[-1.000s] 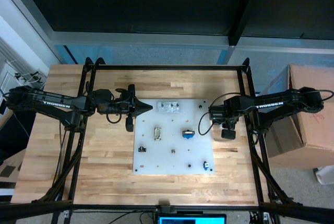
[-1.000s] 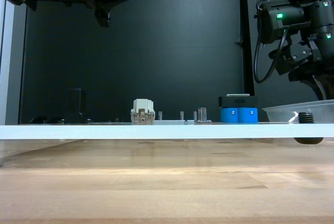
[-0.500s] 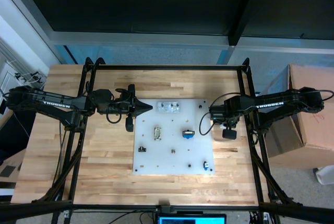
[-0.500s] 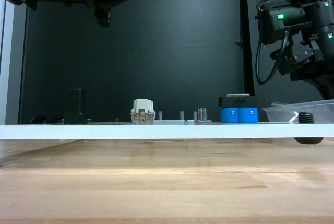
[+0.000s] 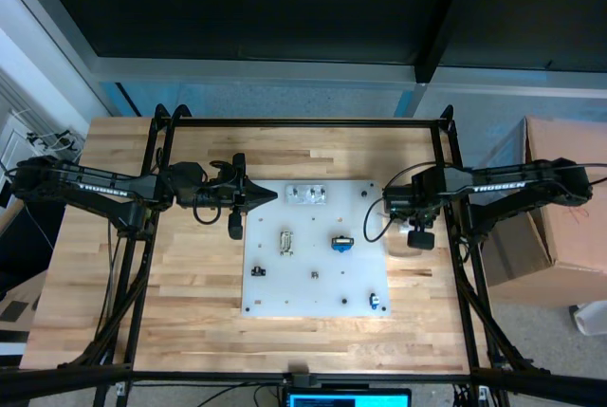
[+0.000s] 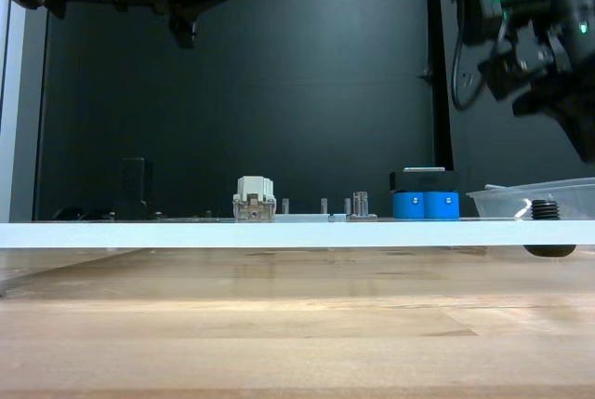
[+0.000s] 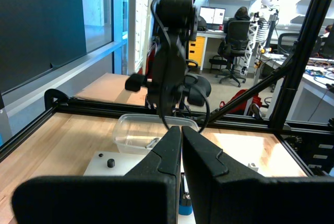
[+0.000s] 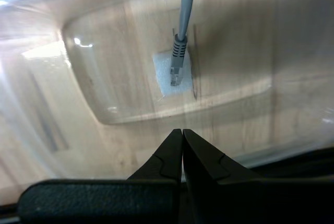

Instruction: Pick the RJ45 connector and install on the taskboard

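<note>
Plainly closed and empty, right end effector [image 8: 182, 130] hangs over the tray's [image 8: 104, 115] loose RJ45 connector [image 8: 176, 71], left end effector [image 7: 181, 128] over the taskboard [image 5: 313, 298].

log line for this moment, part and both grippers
RJ45 connector: lying free in clear tray | right gripper: shut, above tray | left gripper: shut, raised near taskboard far-left corner

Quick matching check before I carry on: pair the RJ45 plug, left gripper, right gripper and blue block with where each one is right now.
Things:
1. RJ45 plug
2. left gripper
3. right gripper
4. blue block

Places and states:
A. standing on the white board
B. shut, above the clear tray
C. lying free in the tray, on a white pad
D. shut, raised over the board's left side

Pairs: 1-C, 2-D, 3-B, 4-A.
</note>
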